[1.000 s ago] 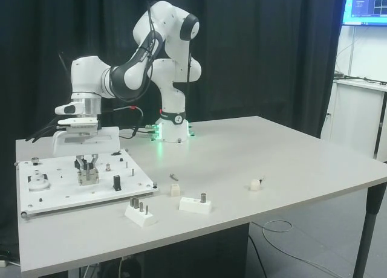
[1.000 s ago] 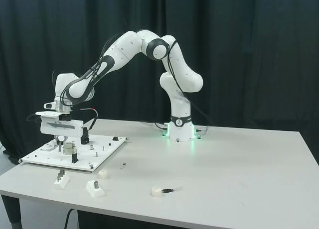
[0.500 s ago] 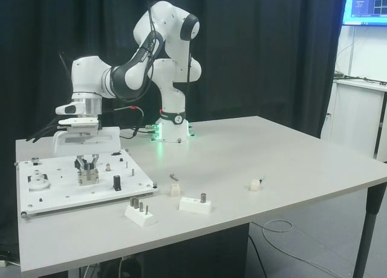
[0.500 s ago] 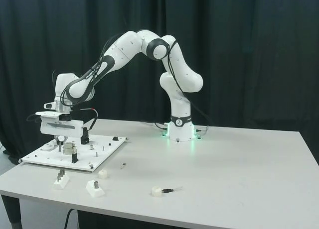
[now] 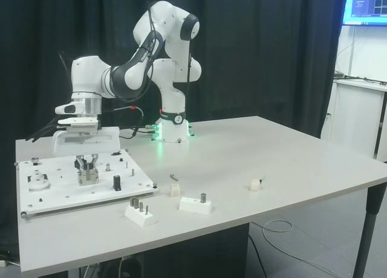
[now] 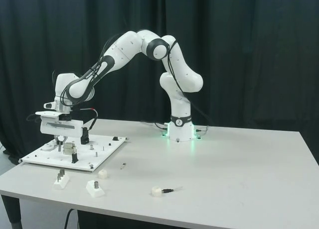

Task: Place round peg 3.

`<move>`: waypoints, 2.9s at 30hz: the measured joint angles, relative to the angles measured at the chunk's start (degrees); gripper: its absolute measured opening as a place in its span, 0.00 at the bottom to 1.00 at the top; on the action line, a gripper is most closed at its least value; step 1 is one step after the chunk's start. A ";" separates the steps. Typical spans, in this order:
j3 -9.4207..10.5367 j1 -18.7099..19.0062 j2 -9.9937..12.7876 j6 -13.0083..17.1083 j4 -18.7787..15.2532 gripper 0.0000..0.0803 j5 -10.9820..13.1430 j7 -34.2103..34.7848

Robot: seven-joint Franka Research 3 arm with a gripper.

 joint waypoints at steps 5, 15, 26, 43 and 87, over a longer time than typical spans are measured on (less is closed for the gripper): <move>0.11 0.19 -0.04 0.00 0.11 0.14 0.20 0.00; 0.97 1.87 -1.08 -0.29 0.61 0.14 1.64 -0.09; 0.99 4.96 -3.84 -2.57 0.40 0.14 1.62 -0.09; 0.92 11.68 -10.71 -6.56 -7.01 0.14 -1.25 0.03; 0.88 31.94 -7.28 6.91 -14.81 0.14 -7.81 11.79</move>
